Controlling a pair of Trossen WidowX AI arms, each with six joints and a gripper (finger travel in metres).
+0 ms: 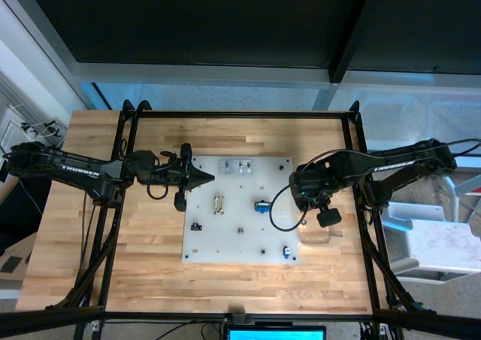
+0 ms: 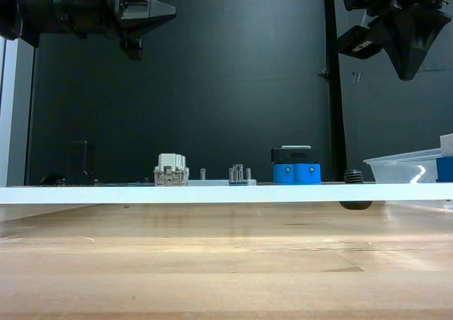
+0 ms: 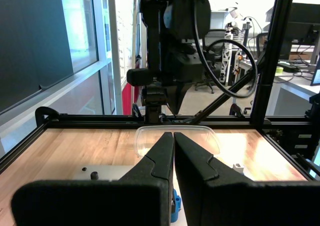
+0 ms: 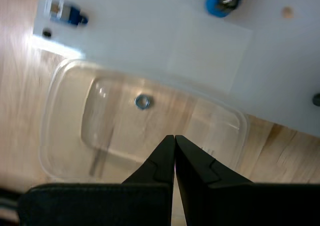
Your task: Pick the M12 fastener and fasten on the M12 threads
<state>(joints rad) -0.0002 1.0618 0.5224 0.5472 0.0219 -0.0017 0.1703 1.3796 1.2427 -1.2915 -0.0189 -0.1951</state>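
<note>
A: Start at the left. Where is the left gripper (image 1: 210, 177)?

B: High over the left edge of the white board (image 1: 225, 242). It is level and points inward, with its fingers pressed together to a thin seam. It is well apart from the nut.

A: And along the board?

B: A grey connector (image 2: 170, 171), then a blue connector (image 2: 296, 170), then the M12 threads (image 2: 353, 176). That last is a short black stud near the near right edge, and its ribs show bare.

A: So where is the M12 fastener (image 4: 142, 102)?

B: Lying flat on the floor of the clear tray (image 1: 319, 243), which sits on the table just beside the board's right edge. It is a small silver ring.

A: How does the right gripper (image 4: 174, 137) stand to it?

B: It hangs above the tray, pointing down, with its fingers closed on each other. The nut lies beyond the tips and does not touch them. The low view shows the gripper well above the tray's rim.

A: The surface?

B: A pale wooden table (image 1: 98, 265) of joined planks, ringed by a black frame (image 1: 240, 115).

A: And the room?

B: A dark backdrop stands behind the table. The left wrist view shows tall windows and desks with monitors. A lit screen (image 1: 274, 332) sits at the table's near edge.
</note>
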